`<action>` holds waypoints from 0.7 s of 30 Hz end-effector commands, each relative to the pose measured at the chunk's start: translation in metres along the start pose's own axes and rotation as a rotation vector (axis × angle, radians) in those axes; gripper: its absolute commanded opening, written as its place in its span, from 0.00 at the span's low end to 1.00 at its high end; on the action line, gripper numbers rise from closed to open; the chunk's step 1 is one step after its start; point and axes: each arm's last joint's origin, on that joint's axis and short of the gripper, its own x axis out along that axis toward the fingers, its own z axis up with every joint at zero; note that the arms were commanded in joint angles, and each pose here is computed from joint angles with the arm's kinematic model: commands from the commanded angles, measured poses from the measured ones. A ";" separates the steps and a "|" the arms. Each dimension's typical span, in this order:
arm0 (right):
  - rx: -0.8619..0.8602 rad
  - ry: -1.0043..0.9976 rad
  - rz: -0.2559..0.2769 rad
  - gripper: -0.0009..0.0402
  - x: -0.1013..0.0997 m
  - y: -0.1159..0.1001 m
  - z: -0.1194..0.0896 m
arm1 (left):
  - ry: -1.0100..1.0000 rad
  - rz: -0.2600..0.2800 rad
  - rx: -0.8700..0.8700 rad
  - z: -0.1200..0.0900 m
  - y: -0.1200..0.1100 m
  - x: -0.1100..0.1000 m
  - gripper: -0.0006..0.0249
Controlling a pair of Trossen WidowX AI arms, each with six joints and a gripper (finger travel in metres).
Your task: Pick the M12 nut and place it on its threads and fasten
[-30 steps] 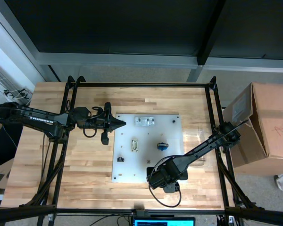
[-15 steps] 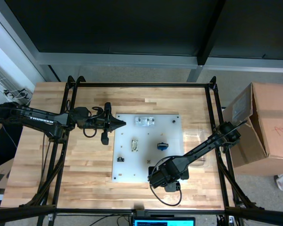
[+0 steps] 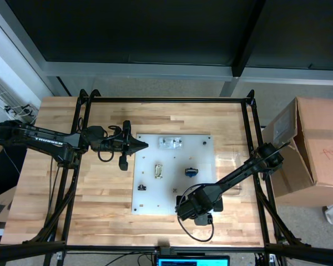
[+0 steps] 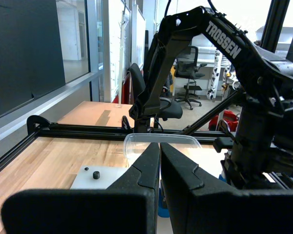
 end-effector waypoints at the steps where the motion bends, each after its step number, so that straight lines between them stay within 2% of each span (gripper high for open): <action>1: 0.001 -0.009 -0.001 0.09 0.004 0.001 -0.001 | -0.001 0.000 0.000 0.000 0.000 0.000 0.02; 21: 0.006 -0.016 -0.012 0.09 0.003 0.003 -0.002 | -0.001 0.000 0.000 0.000 0.000 0.000 0.02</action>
